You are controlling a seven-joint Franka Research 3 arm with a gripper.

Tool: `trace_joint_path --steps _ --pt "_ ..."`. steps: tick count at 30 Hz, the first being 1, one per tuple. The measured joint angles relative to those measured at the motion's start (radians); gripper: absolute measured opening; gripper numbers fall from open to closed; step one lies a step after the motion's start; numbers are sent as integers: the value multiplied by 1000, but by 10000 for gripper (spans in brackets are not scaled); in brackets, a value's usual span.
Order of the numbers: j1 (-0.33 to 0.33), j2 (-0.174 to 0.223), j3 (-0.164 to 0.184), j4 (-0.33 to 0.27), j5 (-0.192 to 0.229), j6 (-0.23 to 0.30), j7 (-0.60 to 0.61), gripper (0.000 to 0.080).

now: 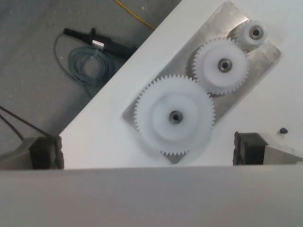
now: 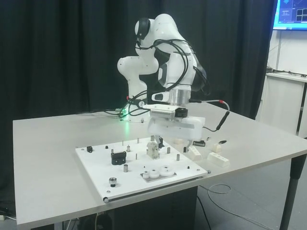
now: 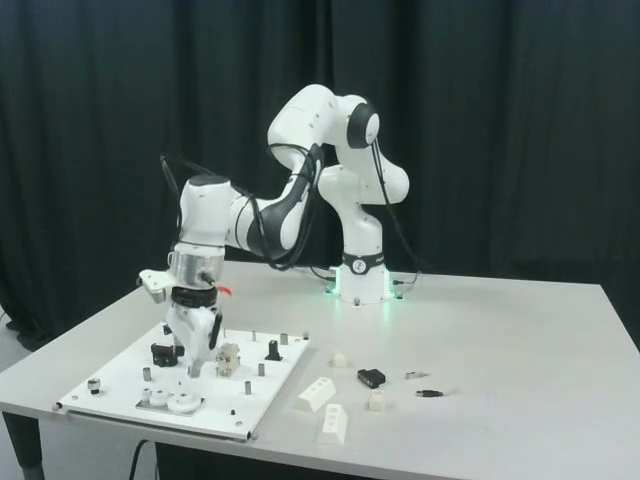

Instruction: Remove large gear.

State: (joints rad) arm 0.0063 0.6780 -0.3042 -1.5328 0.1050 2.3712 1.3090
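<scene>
Three white toothed gears sit meshed on a metal plate near the front edge of the white board [image 1: 118, 94].
The large gear [image 1: 174, 116], a smooth plastic disc on a metal pin, lies below the gripper [image 1: 147, 151]; its black fingers [image 1: 248, 147] stand wide apart, clear of it. Beside it mesh the middle gear [image 1: 221, 65] and small gear [image 1: 251, 33].

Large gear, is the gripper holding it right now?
No, the large gear sits on its plate meshed with the middle gear, and the open gripper hangs above without touching it.
</scene>
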Motion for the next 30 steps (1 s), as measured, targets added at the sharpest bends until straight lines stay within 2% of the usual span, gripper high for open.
trace_joint_path --steps 8,17,30 --pt "-15 46 0 46 25 -28 -21 800" --pt "-25 72 1 65 62 -30 -55 800" --pt "-31 110 1 103 68 -53 -55 800"
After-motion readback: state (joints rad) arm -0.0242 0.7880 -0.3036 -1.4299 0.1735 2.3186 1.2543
